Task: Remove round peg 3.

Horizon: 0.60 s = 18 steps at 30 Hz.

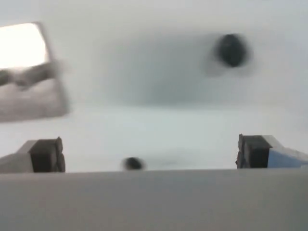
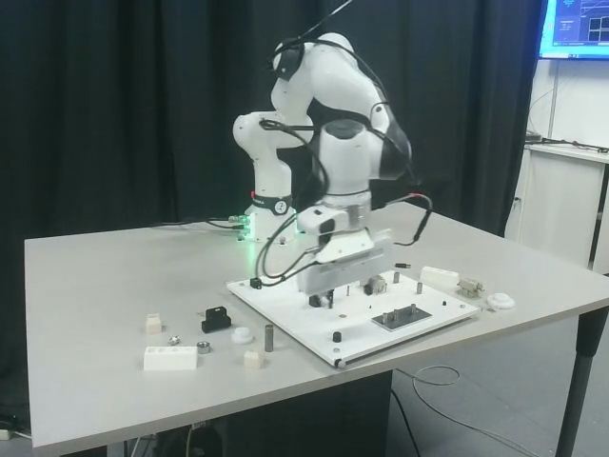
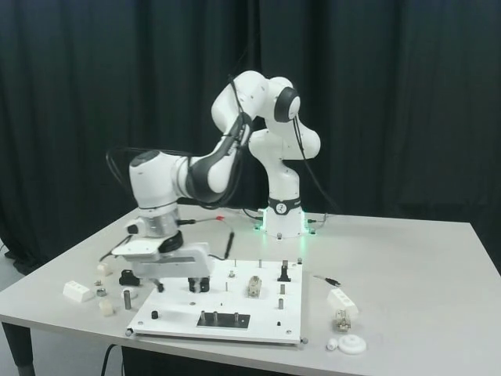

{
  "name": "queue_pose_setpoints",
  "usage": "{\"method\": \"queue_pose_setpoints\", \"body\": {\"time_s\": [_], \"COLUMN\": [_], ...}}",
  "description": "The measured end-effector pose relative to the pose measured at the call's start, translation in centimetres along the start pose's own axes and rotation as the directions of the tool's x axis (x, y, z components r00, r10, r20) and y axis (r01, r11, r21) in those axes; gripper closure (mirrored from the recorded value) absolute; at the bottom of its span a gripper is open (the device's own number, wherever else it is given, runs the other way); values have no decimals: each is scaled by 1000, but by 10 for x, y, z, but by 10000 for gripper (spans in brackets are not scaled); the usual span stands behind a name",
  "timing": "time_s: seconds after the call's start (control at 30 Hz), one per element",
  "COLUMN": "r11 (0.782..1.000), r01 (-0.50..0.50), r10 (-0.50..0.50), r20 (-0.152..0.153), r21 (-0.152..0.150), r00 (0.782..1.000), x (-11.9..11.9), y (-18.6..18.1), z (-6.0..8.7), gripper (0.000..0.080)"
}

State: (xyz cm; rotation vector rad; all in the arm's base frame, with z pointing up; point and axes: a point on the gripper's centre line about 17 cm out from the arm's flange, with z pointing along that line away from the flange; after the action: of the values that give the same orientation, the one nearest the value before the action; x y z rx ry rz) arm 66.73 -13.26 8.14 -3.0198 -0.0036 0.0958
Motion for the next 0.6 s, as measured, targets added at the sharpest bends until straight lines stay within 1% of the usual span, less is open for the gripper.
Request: {"method": "queue_pose_setpoints", "body": {"time_s": [0.4,0.6], "r11": [999,998], "r01": [-41,-60], "r10": [40,59], "r20": [62,77], "r21": [14,8], "r00": [997,995], "x": [-20,-31], "y": [-95,-138], "z": [20,26], "gripper": [3,3]}}
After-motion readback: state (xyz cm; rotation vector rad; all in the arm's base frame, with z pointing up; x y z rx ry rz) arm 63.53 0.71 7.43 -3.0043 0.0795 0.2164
